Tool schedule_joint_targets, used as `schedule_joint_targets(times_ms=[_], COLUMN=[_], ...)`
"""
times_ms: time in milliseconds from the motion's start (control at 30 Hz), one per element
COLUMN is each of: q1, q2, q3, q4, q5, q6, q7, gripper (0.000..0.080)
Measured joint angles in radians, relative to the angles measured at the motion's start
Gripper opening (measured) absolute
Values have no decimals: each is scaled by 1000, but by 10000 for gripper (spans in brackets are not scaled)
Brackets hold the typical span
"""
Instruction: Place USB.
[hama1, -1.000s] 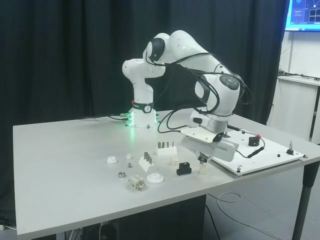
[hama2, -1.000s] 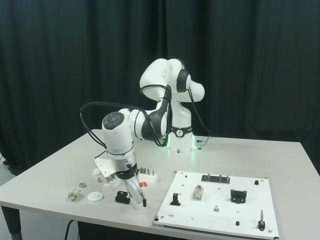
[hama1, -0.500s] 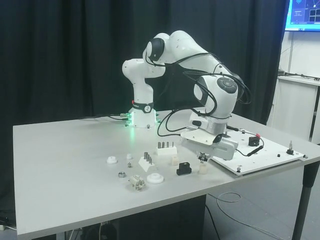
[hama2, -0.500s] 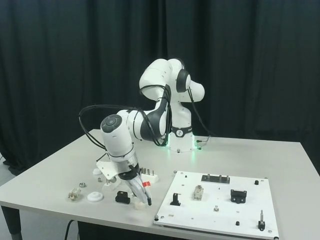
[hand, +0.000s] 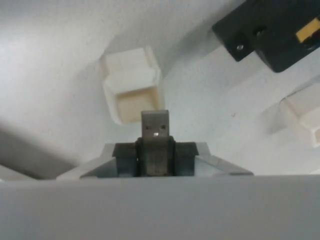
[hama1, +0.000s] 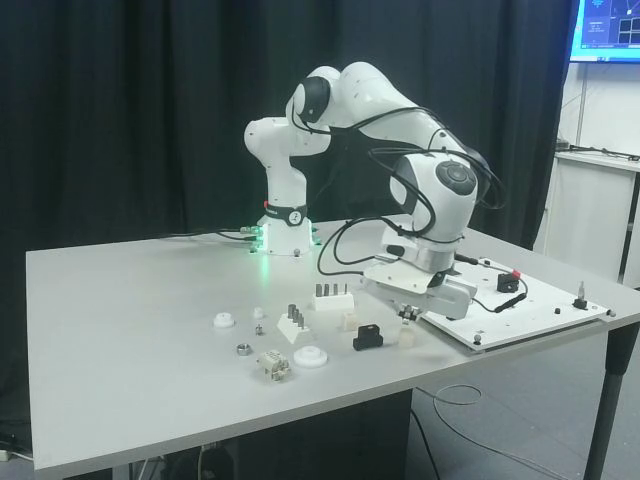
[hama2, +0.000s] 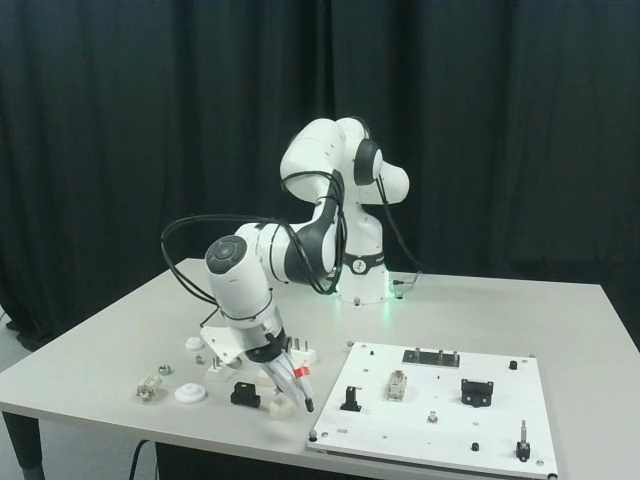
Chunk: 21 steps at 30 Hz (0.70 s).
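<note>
In the wrist view my gripper is shut on a USB plug, whose grey metal end sticks out past the fingertips. Just beyond the plug's tip a small white square holder stands on the table, its cavity open upward. In the room views the gripper hangs tilted, low over the table, between that white holder and the edge of the white board.
A black block sits close beside the holder. Two white pin racks, white rings, a nut and a small connector lie further out. The board carries several fixtures.
The wrist has swung and tilted, carrying the gripper tip a little toward the white board with the USB plug still held. The parts on the table have not moved.
</note>
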<state>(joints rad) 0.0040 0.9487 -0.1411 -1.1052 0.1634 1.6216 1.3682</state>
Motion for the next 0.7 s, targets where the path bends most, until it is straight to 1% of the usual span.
schedule_joint_targets(times_ms=[233,700], q1=[5,5], q2=[0,0], q3=[2,2], q4=[-7,-14], q5=[0,0], q6=[-1,-1], q7=[-30,-43], gripper=[150,150])
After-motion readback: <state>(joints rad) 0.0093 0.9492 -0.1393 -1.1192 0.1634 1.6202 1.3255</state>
